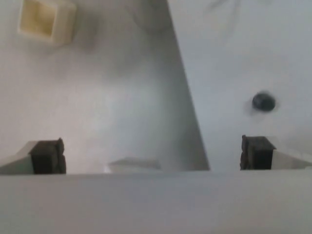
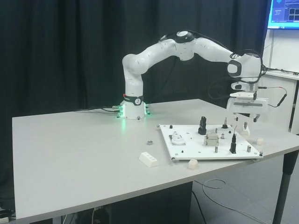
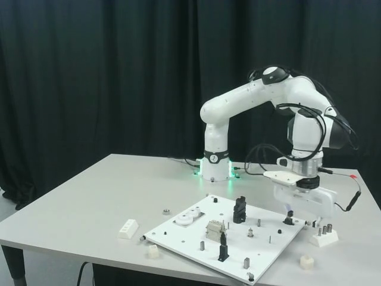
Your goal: Pick round peg 2.
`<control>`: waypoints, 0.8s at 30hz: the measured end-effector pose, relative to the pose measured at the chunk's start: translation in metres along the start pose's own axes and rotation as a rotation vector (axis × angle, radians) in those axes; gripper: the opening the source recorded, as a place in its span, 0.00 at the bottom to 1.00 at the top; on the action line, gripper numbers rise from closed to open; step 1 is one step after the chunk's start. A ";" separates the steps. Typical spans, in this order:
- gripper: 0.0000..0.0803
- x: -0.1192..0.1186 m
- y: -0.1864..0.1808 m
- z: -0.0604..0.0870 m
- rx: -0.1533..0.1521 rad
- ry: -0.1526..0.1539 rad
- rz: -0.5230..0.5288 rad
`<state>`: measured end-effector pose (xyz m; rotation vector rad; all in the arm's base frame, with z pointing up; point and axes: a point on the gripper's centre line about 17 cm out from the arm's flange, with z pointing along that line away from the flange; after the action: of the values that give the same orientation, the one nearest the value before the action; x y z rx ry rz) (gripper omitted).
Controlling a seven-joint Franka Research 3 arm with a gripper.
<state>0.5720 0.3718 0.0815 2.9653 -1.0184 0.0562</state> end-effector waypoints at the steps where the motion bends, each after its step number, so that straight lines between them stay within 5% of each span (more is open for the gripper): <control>1: 1.00 -0.003 -0.001 0.001 -0.001 -0.003 0.008; 24: 1.00 -0.057 -0.007 0.036 -0.028 -0.044 0.076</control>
<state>0.5324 0.4112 0.0433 2.9139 -1.1275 -0.0232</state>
